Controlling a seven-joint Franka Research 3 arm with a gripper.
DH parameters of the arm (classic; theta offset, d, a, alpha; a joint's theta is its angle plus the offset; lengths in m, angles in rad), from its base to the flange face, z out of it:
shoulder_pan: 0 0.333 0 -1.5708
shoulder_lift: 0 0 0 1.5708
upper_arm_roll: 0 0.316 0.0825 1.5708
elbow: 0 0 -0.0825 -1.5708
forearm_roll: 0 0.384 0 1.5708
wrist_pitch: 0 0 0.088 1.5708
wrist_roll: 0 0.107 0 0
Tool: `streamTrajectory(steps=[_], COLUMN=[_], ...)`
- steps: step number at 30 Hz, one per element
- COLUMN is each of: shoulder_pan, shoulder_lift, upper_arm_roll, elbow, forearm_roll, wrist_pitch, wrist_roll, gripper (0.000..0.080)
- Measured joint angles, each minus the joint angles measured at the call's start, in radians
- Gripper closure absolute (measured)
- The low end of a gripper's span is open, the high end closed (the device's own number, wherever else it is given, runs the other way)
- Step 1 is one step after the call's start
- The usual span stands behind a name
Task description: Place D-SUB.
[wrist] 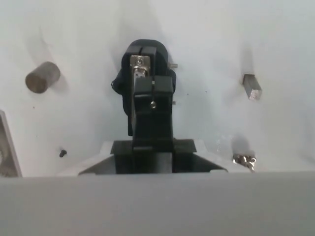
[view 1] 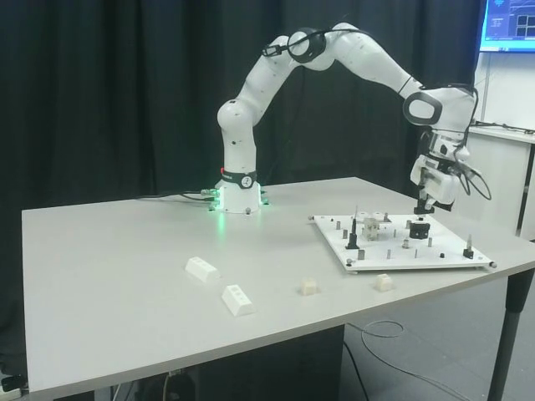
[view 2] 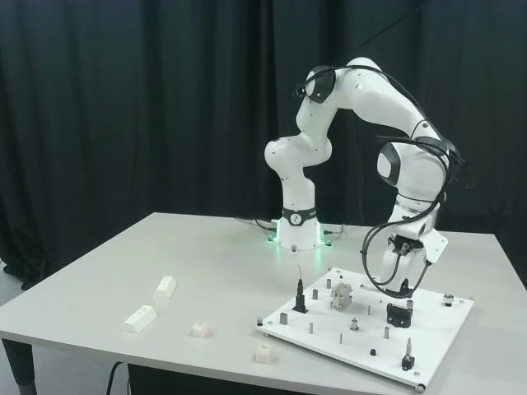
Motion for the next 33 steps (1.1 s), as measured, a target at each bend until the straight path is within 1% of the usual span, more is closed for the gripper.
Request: streamTrajectory(steps=[18,23,28,33], shoulder_pan=[0.0,0.0,0.0,0.0], shoulder_lift=[-0.011,-0.011,-0.011,-0.011], upper_arm_roll=[-0.004,-0.01,-0.034,-0.077], elbow=[0.004,0.006,0.01,0.02], forearm_roll=[0.0,-0.009,-0.037,-0.079], wrist_pitch=[-0.005,-0.004,-0.001,-0.001], wrist_roll=[-0.006,-0.006,-0.009,-0.035], gripper=[0.0649,0.0649,0.0649,0.0649])
